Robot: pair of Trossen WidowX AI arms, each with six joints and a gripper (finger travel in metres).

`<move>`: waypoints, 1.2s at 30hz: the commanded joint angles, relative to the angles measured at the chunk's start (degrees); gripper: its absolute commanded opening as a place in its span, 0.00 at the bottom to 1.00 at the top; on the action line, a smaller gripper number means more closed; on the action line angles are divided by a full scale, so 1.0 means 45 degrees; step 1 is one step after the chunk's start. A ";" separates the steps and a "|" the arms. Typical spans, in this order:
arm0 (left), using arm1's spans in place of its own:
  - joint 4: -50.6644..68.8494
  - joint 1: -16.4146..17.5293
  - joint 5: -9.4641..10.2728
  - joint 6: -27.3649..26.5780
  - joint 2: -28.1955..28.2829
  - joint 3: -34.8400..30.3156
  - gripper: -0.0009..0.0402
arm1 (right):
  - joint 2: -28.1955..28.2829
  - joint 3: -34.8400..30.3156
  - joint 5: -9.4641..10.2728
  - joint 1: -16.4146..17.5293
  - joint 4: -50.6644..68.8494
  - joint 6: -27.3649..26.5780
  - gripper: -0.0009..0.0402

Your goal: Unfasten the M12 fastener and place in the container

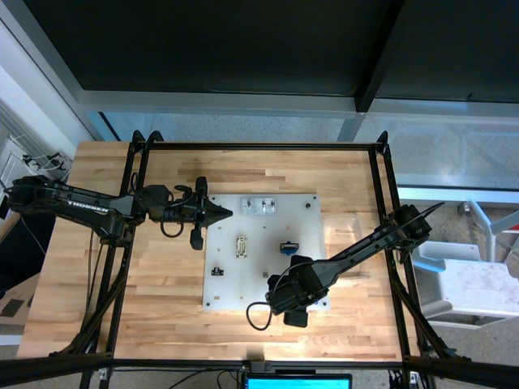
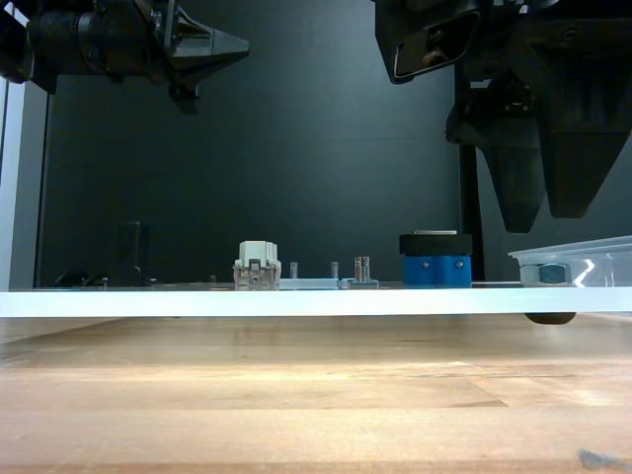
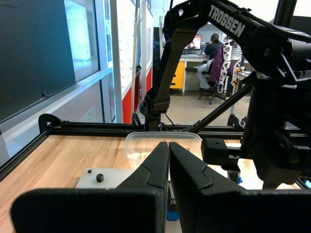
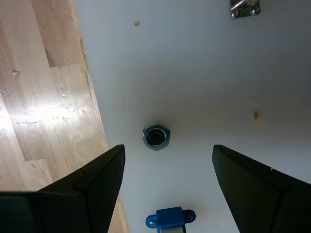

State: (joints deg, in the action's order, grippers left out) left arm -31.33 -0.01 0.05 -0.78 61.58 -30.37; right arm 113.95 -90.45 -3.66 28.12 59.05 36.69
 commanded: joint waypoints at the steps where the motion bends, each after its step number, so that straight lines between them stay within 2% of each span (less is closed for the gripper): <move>1: -0.0010 0.0005 0.0000 0.0005 0.0005 0.0000 0.02 | 0.0199 -0.0034 0.0005 0.0005 -0.0039 -0.0083 0.63; 4: 0.0000 0.0005 0.0000 0.0005 0.0005 0.0000 0.02 | 0.0379 -0.0005 0.0000 0.0005 -0.0126 -0.0267 0.63; 10: 0.0019 0.0005 0.0000 0.0005 0.0005 0.0000 0.02 | 0.0437 0.0039 -0.0321 -0.0015 -0.0044 -0.0403 0.63; 36: -0.0005 0.0000 0.0000 0.0005 0.0005 0.0000 0.02 | 0.0641 0.0418 -0.0233 -0.0194 -0.0612 -0.0491 0.63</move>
